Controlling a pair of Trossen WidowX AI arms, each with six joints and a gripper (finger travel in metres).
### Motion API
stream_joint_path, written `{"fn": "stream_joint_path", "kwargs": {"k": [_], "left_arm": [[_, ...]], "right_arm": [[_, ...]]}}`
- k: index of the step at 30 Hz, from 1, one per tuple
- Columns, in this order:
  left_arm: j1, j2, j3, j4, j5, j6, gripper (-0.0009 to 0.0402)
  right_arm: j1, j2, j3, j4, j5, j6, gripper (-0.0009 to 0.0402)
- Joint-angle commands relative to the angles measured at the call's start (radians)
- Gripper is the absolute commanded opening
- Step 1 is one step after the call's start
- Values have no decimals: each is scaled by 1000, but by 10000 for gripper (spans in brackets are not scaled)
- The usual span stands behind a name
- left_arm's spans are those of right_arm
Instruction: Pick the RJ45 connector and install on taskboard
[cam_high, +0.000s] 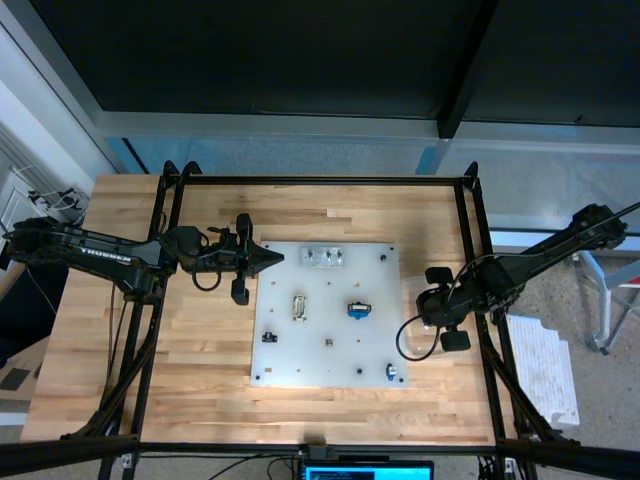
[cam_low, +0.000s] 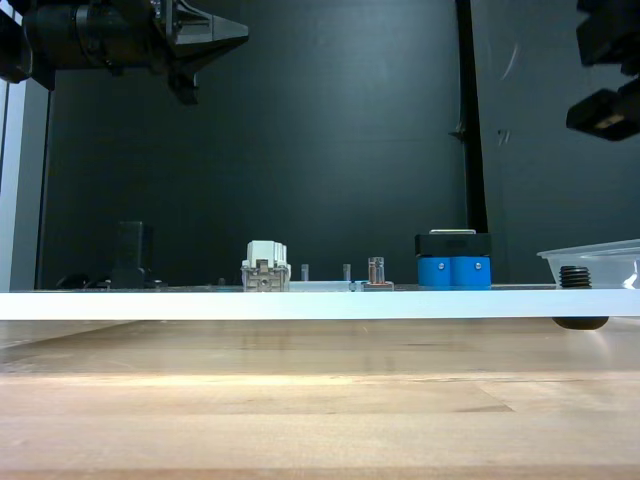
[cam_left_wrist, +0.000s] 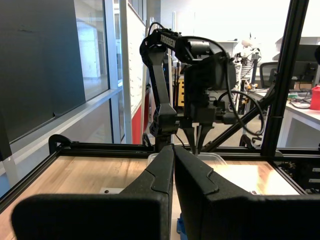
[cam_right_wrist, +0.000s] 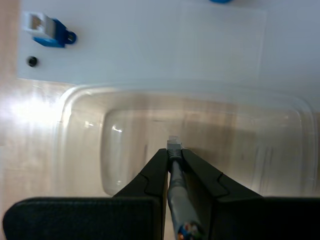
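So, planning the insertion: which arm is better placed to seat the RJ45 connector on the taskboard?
Right. The right gripper is shut on the RJ45 connector above the clear tray, next to the taskboard. The left gripper hangs shut and empty over the taskboard's left edge.

Our right hand pinches the connector by its grey cable, and the plug's whitish tip pokes just past our fingertips. Beneath it we see a clear tray on the bench. Beyond the tray lies the white board, carrying a blue part and a black screw.
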Motion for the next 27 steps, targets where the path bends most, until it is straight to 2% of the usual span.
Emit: {"fn": "stream_joint_path", "kwargs": {"k": [1, 16, 27], "left_arm": [[0, 0, 0, 0, 0, 0, 0], [0, 0, 0, 0, 0, 0, 0], [0, 0, 0, 0, 0, 0, 0]], "right_arm": [[39, 29, 39, -11, 1, 12, 12], [132, 269, 227, -13, 1, 218, 12], [163, 428, 361, 3, 9, 243, 12]]}}
